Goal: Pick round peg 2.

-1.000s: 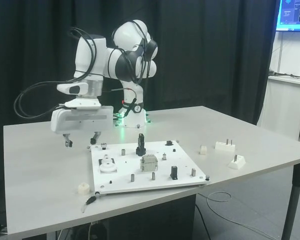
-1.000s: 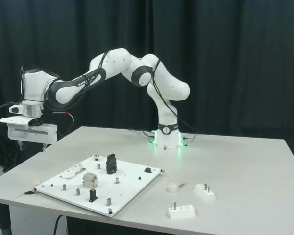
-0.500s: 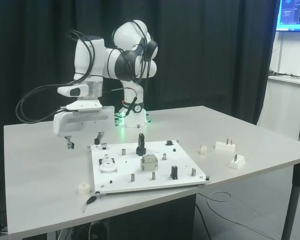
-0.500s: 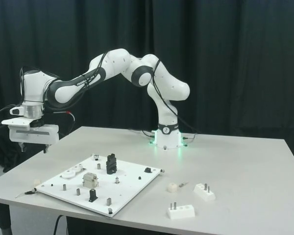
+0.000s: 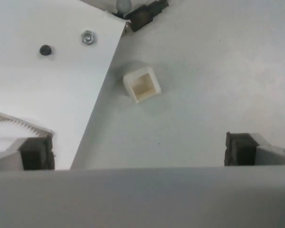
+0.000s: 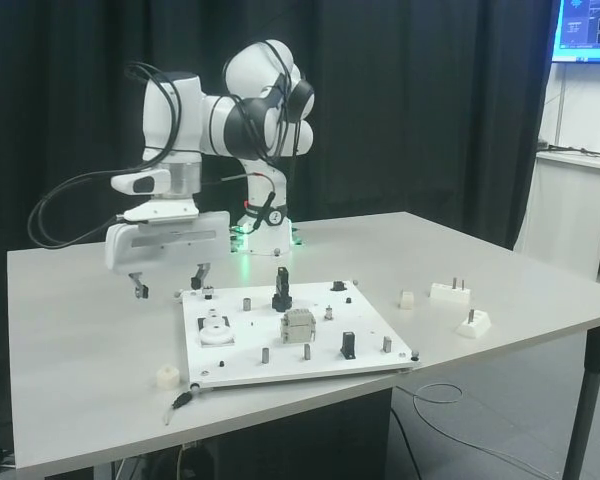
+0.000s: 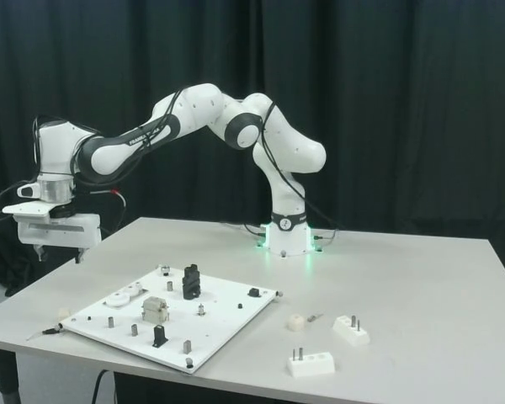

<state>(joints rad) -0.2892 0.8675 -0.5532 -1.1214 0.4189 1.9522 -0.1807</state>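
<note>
wrist view first: your gripper is spread wide and holding nothing, one fingertip over the edge of the white board, the other fingertip over bare grey table. between them and a little ahead lies a small white square block with a hollow middle, just off the board's edge. a nut and a black stud sit on the board. no round peg shows here.

first room view: the gripper hangs above the table beside the board's far left corner, clear of everything. the board carries several short grey upright pegs, and which of them is round peg 2 you can't tell from here. more pins stand in the white holders well off to the right.

second room view: same story, the gripper is out past the board, well apart from every peg.

my read on handling: a peg like that looks like small, stiff metal, light, smooth and likely slippery, not fragile. take it across the shaft near the top, pads square to it, and lift straight up along its axis so it doesn't bind in its hole.
</note>
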